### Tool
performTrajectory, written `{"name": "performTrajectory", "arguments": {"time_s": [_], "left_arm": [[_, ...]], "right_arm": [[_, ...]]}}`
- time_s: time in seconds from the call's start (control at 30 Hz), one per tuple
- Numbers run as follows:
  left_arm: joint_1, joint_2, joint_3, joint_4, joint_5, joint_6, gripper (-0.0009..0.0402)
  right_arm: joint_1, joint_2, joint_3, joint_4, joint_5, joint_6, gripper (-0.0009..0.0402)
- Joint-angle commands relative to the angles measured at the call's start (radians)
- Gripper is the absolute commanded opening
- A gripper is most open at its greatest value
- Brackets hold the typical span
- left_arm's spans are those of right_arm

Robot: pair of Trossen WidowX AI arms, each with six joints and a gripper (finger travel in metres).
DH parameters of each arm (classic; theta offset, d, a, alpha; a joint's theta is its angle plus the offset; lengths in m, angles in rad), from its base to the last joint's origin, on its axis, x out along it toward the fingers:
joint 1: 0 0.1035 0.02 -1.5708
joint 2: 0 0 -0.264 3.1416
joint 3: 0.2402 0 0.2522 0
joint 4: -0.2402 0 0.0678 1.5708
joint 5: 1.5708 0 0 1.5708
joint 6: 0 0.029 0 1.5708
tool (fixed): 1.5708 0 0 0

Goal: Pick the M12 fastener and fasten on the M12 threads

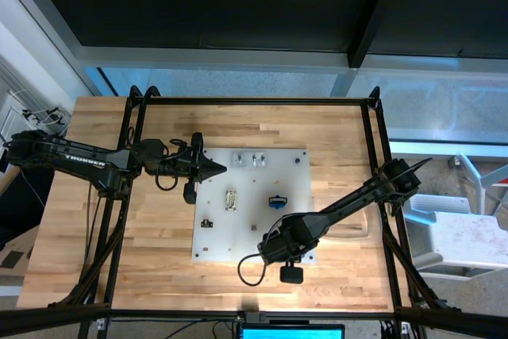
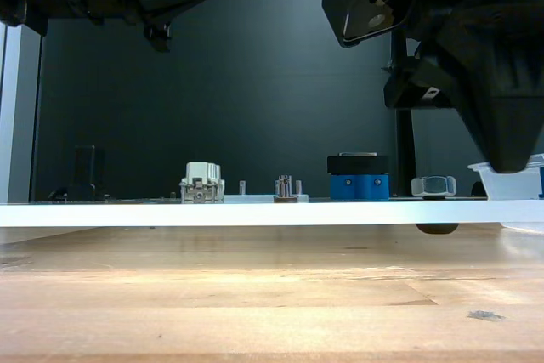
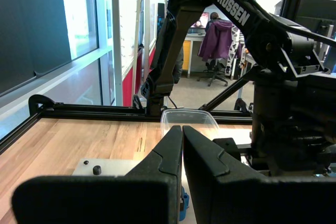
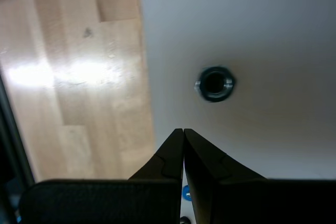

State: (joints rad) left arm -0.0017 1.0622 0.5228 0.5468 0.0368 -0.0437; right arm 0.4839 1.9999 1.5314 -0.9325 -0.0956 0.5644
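The M12 fastener (image 4: 214,83), a small silver nut with a dark centre, sits on the white board (image 4: 273,30) directly beyond my right gripper's tips. In the low view the nut (image 2: 433,185) rests down at board level with no ribs showing under it, so it appears to be on its stud. The M12 threads themselves are hidden. My right gripper (image 4: 183,129) hangs just above and beside the nut, shut with nothing between its fingers. The right arm hides the nut in the high view. My left gripper (image 1: 225,170) is shut and hovers over the board's far left edge.
A blue connector (image 2: 358,178) and a pale grey connector (image 2: 201,184) stand mid-board, with a small silver post (image 2: 286,187) between them. A clear tray (image 3: 189,119) lies off the board's right side. The black frame rails (image 1: 254,101) ring the table.
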Motion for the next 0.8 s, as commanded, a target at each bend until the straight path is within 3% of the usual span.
{"name": "performTrajectory", "arguments": {"time_s": [0.03, 0.13, 0.23, 0.4, 0.57, 0.6, 0.63, 0.7, 0.73, 0.8], "left_arm": [[0.000, 0.000, 0.000, 0.000, 0.000, 0.000, 0.0000], [0.000, 0.000, 0.000, 0.000, 0.000, 0.000, 0.0000], [0.000, 0.000, 0.000, 0.000, 0.000, 0.000, 0.0000], [0.000, 0.000, 0.000, 0.000, 0.000, 0.000, 0.0000], [0.000, 0.000, 0.000, 0.000, 0.000, 0.000, 0.0000], [0.000, 0.000, 0.000, 0.000, 0.000, 0.000, 0.0000], [0.000, 0.000, 0.000, 0.000, 0.000, 0.000, 0.0000], [0.000, 0.000, 0.000, 0.000, 0.000, 0.000, 0.0000], [0.000, 0.000, 0.000, 0.000, 0.000, 0.000, 0.0000], [0.000, 0.000, 0.000, 0.000, 0.000, 0.000, 0.0000]], "right_arm": [[-0.001, -0.003, 0.009, -0.009, 0.063, 0.004, 0.0000], [-0.003, -0.003, 0.016, -0.018, 0.137, 0.005, 0.0000], [-0.004, 0.001, 0.015, -0.019, 0.177, 0.004, 0.0000], [-0.004, 0.017, 0.010, -0.010, 0.200, 0.007, 0.0000], [-0.003, 0.022, 0.010, 0.005, 0.195, 0.008, 0.0000], [-0.003, 0.021, 0.010, 0.008, 0.174, 0.008, 0.0000], [-0.003, 0.020, 0.010, 0.011, 0.125, 0.006, 0.0000], [-0.005, 0.018, 0.010, 0.012, -0.015, -0.023, 0.0000], [-0.005, 0.016, 0.010, 0.013, -0.066, -0.039, 0.0000], [-0.004, 0.015, 0.010, 0.012, -0.116, -0.060, 0.0000]]}}
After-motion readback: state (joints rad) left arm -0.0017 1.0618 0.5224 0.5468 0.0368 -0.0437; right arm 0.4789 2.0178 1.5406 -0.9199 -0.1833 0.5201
